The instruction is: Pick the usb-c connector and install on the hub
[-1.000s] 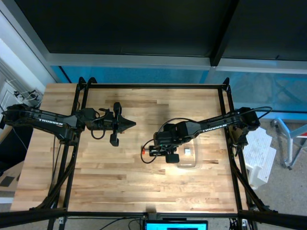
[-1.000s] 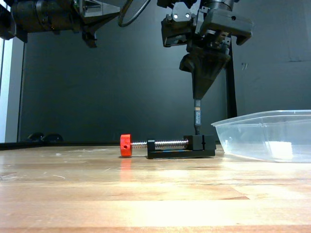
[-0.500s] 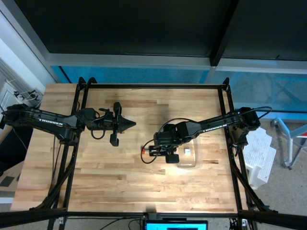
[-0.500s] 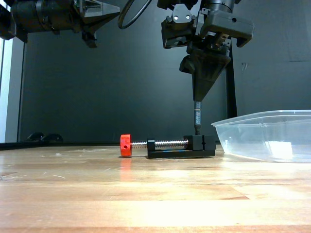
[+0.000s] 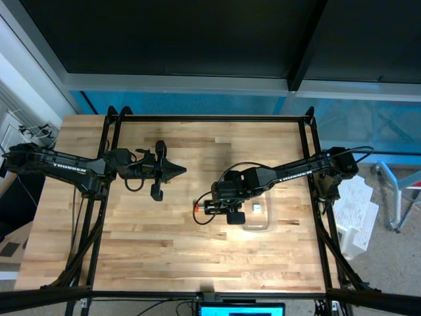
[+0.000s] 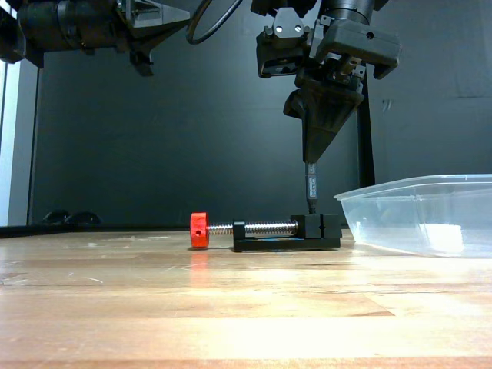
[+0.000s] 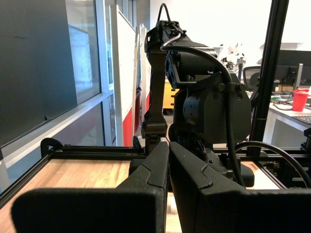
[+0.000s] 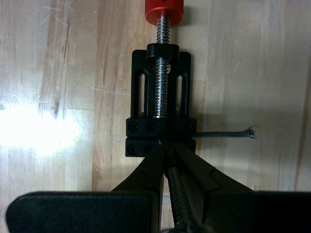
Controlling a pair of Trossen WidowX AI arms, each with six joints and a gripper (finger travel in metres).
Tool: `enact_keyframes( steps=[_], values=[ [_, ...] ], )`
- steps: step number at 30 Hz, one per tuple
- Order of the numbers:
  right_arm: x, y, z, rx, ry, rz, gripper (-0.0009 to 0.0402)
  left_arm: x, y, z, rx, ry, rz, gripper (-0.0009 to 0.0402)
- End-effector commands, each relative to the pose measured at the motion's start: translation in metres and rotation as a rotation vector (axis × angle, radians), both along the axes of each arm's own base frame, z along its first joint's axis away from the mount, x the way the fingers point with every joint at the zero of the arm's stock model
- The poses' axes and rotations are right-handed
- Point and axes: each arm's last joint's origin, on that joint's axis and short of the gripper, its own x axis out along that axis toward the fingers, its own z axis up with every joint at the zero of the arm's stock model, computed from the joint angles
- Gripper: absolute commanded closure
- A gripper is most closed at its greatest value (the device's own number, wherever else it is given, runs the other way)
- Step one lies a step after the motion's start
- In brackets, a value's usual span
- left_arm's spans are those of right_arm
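Right gripper (image 6: 311,157) pinches the usb-c connector (image 6: 311,188) upright over the hub (image 6: 286,231)
Its fingers are clamped narrow on the connector's upper end; the lower tip meets the hub's block at the end away from the orange-red knob (image 6: 199,230); the hub lies on the table (image 6: 231,307) just beside the clear tray (image 6: 423,211); the left gripper (image 7: 168,155) hangs high at left, fingers pressed together, empty.

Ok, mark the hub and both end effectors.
hub (image 6: 286,232): low view, black body.
right end effector (image 6: 310,157): low view, fingertips, shut on the connector (image 6: 311,187) over the hub.
left end effector (image 5: 181,170): high view, shut fingertips, parked left of the hub.
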Motion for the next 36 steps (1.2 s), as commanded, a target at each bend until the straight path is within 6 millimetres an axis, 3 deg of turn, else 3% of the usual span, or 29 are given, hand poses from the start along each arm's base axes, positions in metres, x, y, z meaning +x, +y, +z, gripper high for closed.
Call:
enact_keyframes(
  steps=[1,15,25,36],
  values=[
    [0.0,0.0,-0.002,0.001,0.007,-0.003,0.0393,0.0,0.0,0.0,0.0,0.0,0.0,0.0393],
    [0.003,0.001,0.006,0.012,-0.024,0.003,0.0385,0.0,0.0,0.0,0.0,0.0,0.0,0.0393],
    [0.004,0.002,0.009,0.013,-0.032,0.003,0.0302,0.0,0.0,0.0,0.0,0.001,0.0,0.0393],
    [-0.009,0.001,0.027,0.015,-0.034,0.006,0.0234,0.0,0.0,0.0,0.0,0.0,0.0,0.0393]
  ],
)
